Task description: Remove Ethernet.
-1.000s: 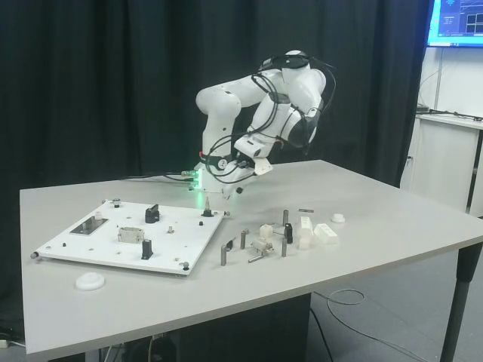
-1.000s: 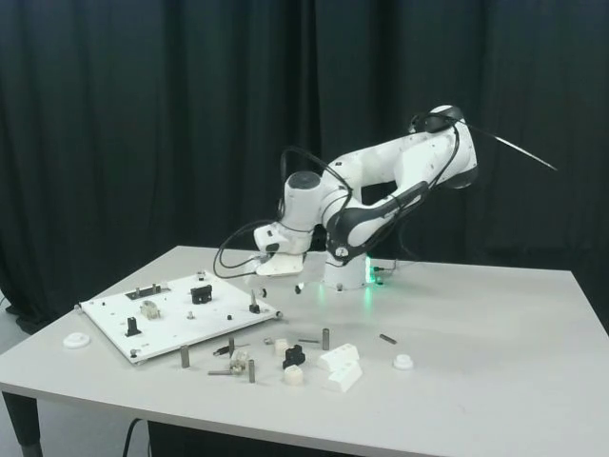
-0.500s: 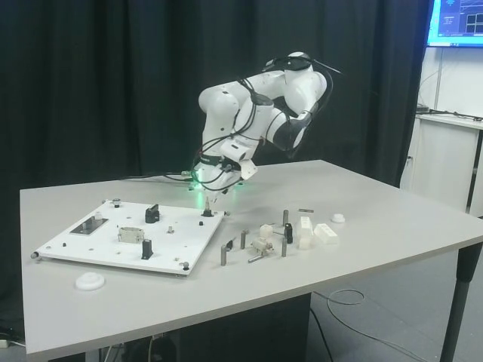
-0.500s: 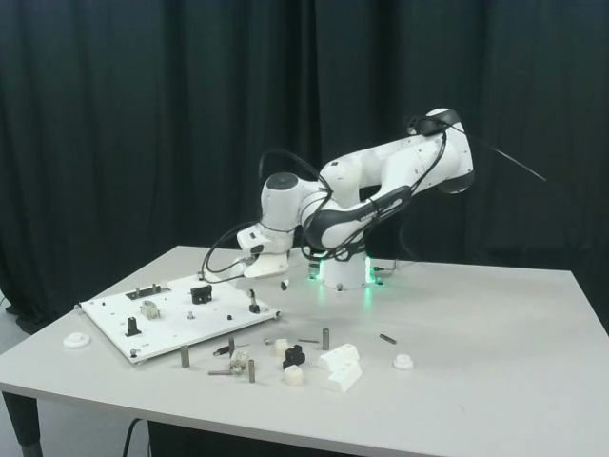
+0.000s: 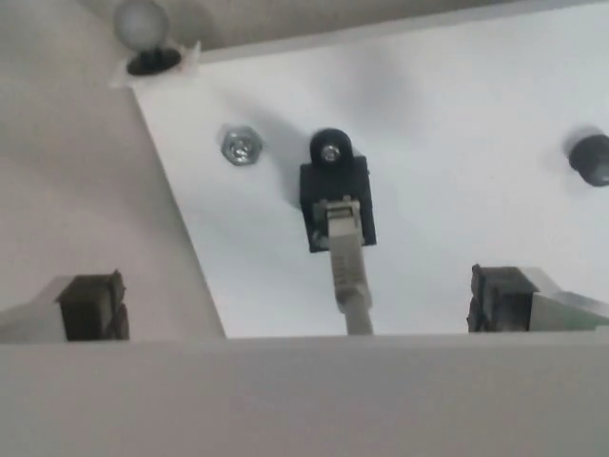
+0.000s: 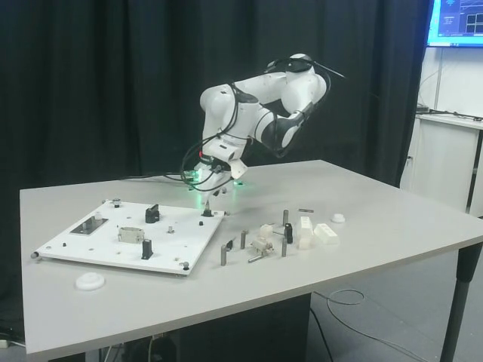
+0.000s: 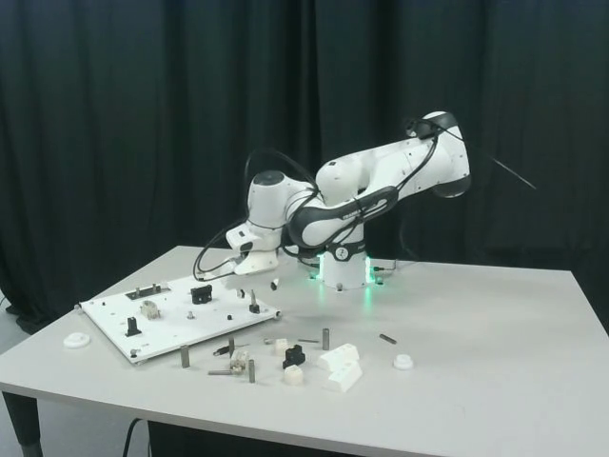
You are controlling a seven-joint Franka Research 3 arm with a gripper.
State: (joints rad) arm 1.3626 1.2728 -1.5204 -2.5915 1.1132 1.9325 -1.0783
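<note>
The claw (image 5: 295, 309) hangs over the Ethernet plug (image 5: 343, 228), its two fingers (image 5: 90, 307) wide apart with the plug between them. The plug sits in its black socket (image 5: 336, 202) near the white board's (image 6: 189, 243) corner, at 12 o'clock from the loose parts on the counter (image 6: 362, 256). I think this is the reaching step, and next the claw must go down and squeeze the plug.

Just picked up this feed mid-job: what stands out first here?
The white arm leans over the near corner of the white board, its gripper open above the Ethernet plug. That plug sits in a black socket. Small loose parts lie scattered on the grey table beside the board.
</note>
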